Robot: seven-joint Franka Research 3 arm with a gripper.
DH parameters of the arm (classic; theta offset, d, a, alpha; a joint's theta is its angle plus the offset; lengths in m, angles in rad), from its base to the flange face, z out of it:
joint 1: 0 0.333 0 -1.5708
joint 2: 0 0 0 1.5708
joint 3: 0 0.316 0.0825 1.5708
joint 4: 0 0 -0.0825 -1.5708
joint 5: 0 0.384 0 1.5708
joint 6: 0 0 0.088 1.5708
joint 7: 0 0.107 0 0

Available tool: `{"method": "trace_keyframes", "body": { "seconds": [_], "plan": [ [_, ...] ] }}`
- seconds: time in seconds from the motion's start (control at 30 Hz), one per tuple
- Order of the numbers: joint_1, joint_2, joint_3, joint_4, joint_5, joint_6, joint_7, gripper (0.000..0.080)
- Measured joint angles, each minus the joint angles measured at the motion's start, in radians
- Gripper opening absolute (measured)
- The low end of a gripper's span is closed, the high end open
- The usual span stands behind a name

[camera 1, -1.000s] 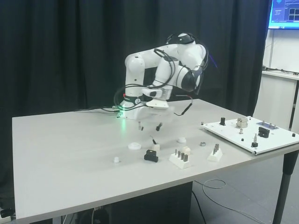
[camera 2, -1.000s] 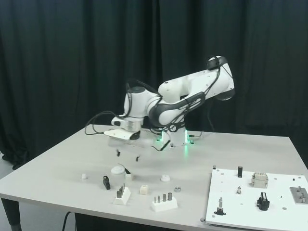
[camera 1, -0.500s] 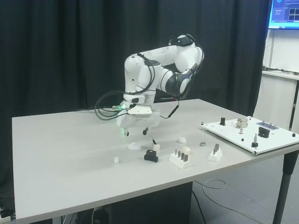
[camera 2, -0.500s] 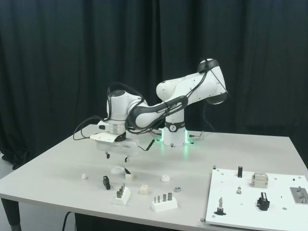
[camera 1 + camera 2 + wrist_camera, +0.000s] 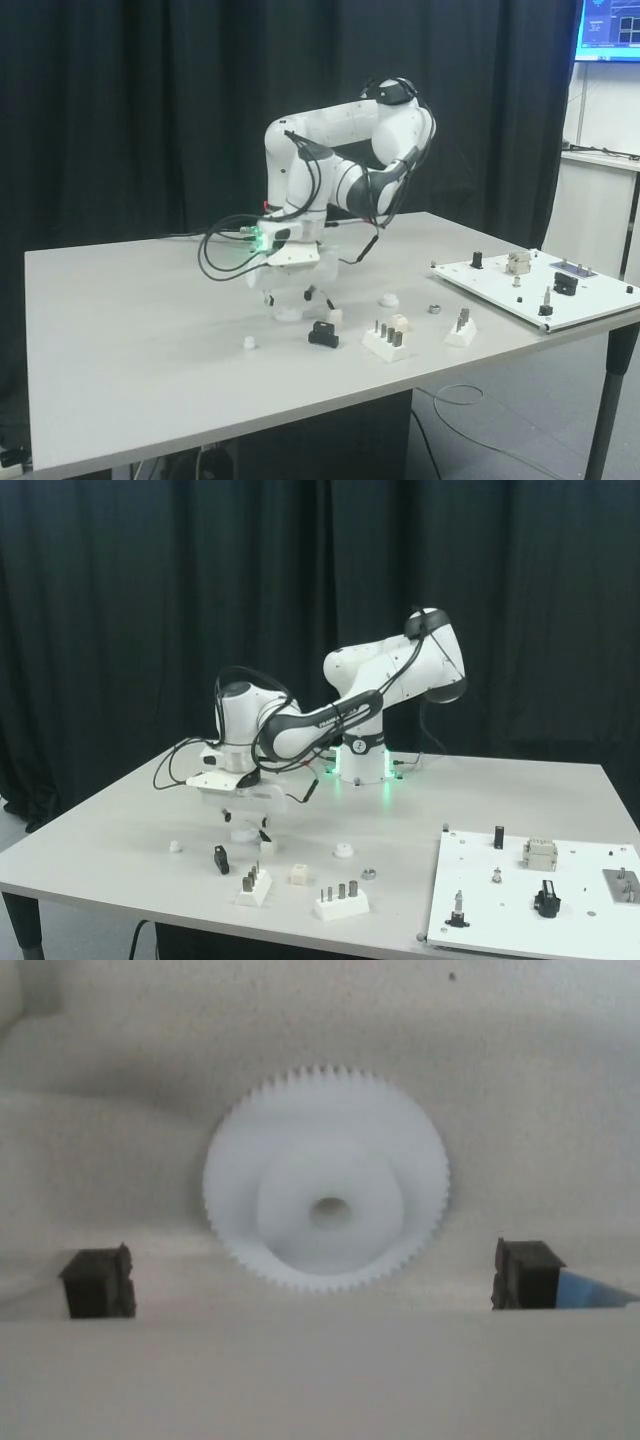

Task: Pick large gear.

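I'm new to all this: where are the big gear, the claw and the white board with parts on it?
large gear (image 5: pixel 327 1178): wrist view, on its raised hub.
claw (image 5: pixel 312 1278): wrist view, midway between its two black fingertips.
white board (image 5: pixel 585 895): second room view, on a bare patch.

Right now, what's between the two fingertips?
In the wrist view, the large gear lies flat on the table between the open gripper's fingertips, untouched by either.

Robotics lab, by the look: white Franka arm (image 5: pixel 340 140) bolted on grey table (image 5: pixel 130 330), black curtains (image 5: pixel 120 610) behind it, white assembly board (image 5: pixel 535 885) w/ small parts beside arm, wall monitor (image 5: pixel 610 30) beyond.
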Motion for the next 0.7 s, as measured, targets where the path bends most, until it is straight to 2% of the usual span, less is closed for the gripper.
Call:
{"method": "trace_keyframes", "body": {
  "seconds": [0.47, 0.7],
  "plan": [
    [-0.017, 0.008, 0.033, 0.007, 0.037, 0.045, -0.001, 0.08],
    [-0.04, 0.009, 0.048, 0.023, 0.05, 0.049, -0.001, 0.08]
  ]
}}
